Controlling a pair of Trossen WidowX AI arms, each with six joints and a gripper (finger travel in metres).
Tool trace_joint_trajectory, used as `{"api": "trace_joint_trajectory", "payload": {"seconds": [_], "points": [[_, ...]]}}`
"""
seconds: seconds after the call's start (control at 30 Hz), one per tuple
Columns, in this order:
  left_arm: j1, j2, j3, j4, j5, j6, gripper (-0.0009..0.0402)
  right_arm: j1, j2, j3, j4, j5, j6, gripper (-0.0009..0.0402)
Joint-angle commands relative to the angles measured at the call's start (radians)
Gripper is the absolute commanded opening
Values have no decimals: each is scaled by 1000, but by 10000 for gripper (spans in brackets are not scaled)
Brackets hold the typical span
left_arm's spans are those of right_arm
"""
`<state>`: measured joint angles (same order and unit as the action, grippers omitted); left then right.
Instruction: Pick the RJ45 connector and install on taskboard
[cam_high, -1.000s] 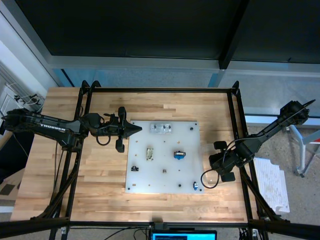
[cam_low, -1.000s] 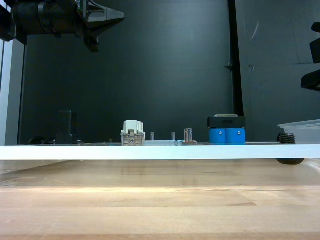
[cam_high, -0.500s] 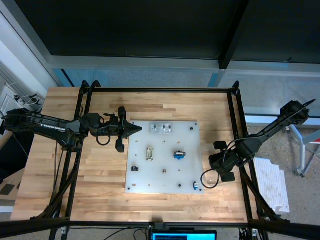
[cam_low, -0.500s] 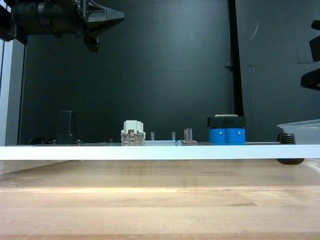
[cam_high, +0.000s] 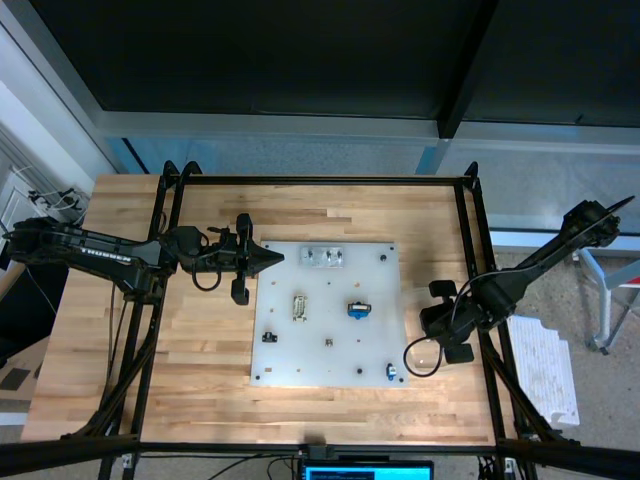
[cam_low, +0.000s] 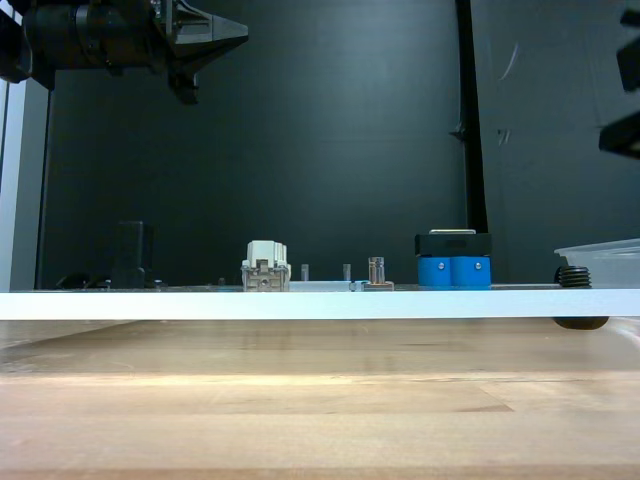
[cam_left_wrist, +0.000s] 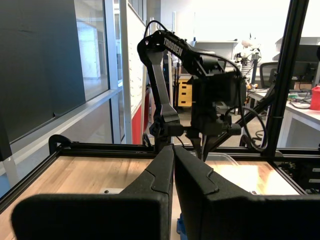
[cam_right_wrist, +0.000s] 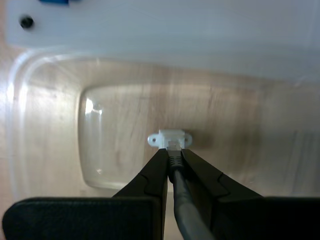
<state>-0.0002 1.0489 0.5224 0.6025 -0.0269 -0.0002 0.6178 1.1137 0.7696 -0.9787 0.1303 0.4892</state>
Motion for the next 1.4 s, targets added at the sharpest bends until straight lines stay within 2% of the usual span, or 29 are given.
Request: {"api": "trace_joint_trajectory", "payload": {"seconds": [0.03,0.3,0.53,0.77,1.4], "points": [[0,0,0,0,0,0,0,0,1,43,-15,0,5,18],[0,0,0,0,0,0,0,0,11,111,-22,1,6,18],[0,0,0,0,0,0,0,5,31,124,-24,0,78,18],[0,0,0,0,0,0,0,10,68,157,-27,1,89,18],[0,0,0,0,0,0,0,35,321,373,-39,35,109,18]]}}
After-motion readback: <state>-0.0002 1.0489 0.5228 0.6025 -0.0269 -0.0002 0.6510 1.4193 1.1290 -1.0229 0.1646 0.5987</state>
